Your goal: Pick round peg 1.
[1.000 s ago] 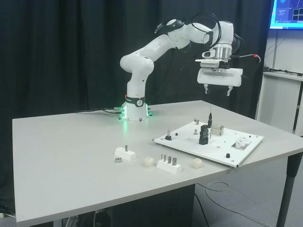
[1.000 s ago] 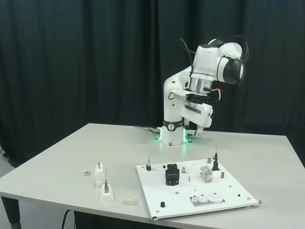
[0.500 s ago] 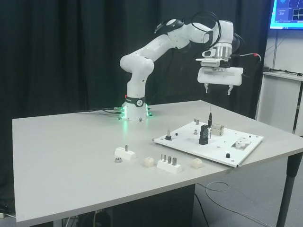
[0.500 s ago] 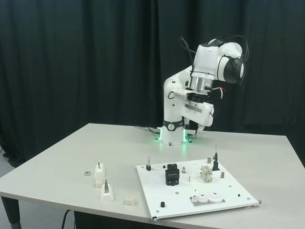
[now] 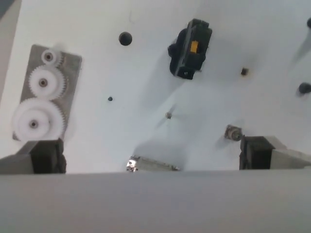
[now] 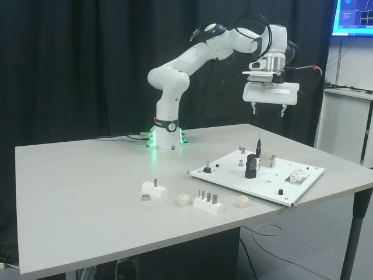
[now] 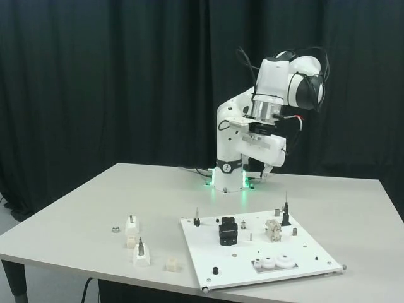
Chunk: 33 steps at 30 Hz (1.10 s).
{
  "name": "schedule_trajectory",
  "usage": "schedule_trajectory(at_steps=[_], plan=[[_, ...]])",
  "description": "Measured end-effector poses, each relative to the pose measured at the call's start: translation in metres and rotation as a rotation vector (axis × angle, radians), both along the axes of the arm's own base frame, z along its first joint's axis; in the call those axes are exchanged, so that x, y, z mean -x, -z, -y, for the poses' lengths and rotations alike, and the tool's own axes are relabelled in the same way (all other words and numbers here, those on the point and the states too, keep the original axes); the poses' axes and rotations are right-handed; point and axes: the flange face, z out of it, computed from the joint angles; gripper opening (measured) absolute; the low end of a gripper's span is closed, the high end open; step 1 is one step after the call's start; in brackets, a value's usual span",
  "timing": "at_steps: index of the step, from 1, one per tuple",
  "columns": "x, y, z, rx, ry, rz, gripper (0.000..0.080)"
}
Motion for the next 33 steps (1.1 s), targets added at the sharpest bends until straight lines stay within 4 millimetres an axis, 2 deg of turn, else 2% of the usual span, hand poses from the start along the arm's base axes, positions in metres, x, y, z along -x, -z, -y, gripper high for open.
schedule_trajectory(at_steps=[11,33], plan=[[0.002,0.003,0.023,0.041,-0.168,-0.023,0.0800],[-0.003,0.010,0.113,0.135,-0.416,-0.066,0.0800]])
